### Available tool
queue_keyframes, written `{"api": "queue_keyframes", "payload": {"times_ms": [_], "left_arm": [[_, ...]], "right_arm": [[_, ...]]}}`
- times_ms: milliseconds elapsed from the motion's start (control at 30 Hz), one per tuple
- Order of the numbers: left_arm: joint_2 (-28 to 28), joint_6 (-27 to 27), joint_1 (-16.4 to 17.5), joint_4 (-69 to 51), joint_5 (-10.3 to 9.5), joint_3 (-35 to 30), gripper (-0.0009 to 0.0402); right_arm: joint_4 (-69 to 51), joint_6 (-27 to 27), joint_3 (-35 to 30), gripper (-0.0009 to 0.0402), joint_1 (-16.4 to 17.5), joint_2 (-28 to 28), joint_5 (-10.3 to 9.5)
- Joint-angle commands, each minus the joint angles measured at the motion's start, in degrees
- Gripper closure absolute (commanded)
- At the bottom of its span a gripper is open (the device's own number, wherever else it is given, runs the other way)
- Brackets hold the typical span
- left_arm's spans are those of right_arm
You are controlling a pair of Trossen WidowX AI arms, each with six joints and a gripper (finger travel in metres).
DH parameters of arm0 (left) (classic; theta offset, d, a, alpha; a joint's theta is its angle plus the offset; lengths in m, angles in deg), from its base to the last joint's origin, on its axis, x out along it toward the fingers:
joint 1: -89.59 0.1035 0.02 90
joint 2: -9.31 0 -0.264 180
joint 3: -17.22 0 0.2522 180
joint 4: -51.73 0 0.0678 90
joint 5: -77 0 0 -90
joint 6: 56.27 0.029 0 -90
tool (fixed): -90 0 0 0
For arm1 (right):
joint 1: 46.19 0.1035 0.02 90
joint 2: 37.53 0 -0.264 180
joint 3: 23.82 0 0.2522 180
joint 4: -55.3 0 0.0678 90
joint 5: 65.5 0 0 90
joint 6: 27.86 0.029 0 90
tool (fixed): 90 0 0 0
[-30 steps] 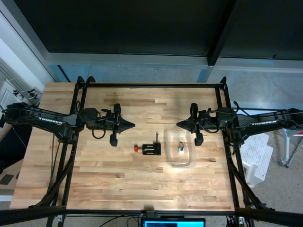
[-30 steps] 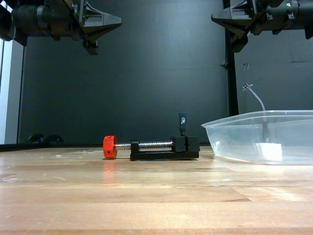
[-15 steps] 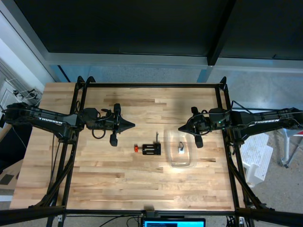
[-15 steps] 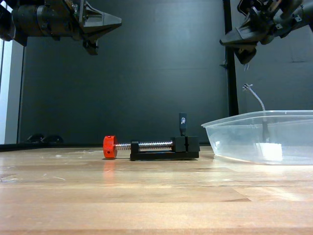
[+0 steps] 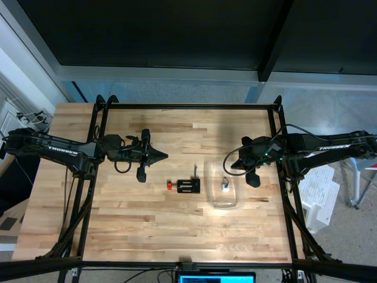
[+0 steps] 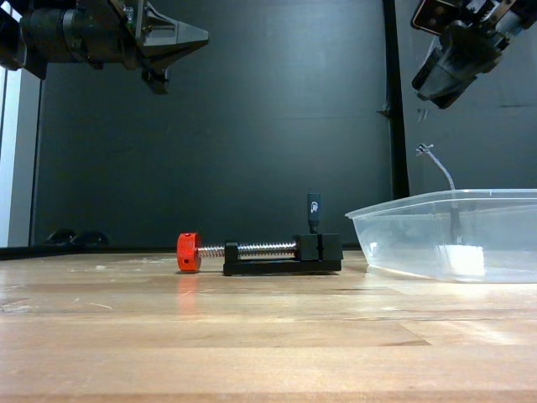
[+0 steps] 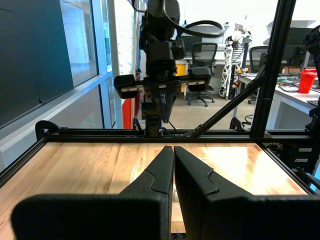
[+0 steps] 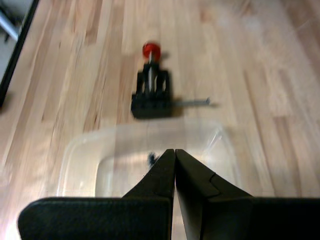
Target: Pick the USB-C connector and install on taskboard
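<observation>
Taskboard lies near the middle of the table in the high view. The tray stands just beside it toward the right edge, with the USB-C connector inside. The left gripper hangs nearer the left edge, and the right gripper tilts down above the tray. In the low view both grippers are high over the table. In each wrist view the claw is pressed together and holds nothing.

Your desk is smooth wood; tray, glossy clear plastic; taskboard screw, shiny metal; left hand and right hand, matt black.
</observation>
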Motion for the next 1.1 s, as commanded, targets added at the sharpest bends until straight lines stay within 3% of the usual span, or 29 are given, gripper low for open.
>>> {"api": "queue_keyframes", "payload": {"times_ms": [33, 400, 667, 767, 1000, 1100], "left_arm": [[0.0, 0.0, 0.0, 0.0, 0.00, 0.0, 0.0393], [0.0, 0.0, 0.0, 0.0, 0.00, 0.0, 0.0393], [0.0, 0.0, 0.0, 0.0, 0.00, 0.0, 0.0393], [0.0, 0.0, 0.0, 0.0, 0.00, 0.0, 0.0393], [0.0, 0.0, 0.0, 0.0, 0.00, 0.0, 0.0393], [0.0, 0.0, 0.0, 0.0, 0.00, 0.0, 0.0393]], "right_arm": [[-4.7, 0.0, -3.1, 0.0393, 1.6, -2.8, 0.09], [-16.8, 1.4, -11.2, 0.0393, 3.4, -13.2, 0.20], [-18.4, 4.0, -11.6, 0.0386, 5.7, -18.5, 0.81], [-18.3, 4.8, -11.6, 0.0363, 6.8, -20.1, 2.19], [-17.9, 6.1, -11.6, 0.0278, 7.3, -22.8, 2.47], [-17.9, 6.8, -11.5, 0.0241, 7.5, -23.6, 4.50]]}}
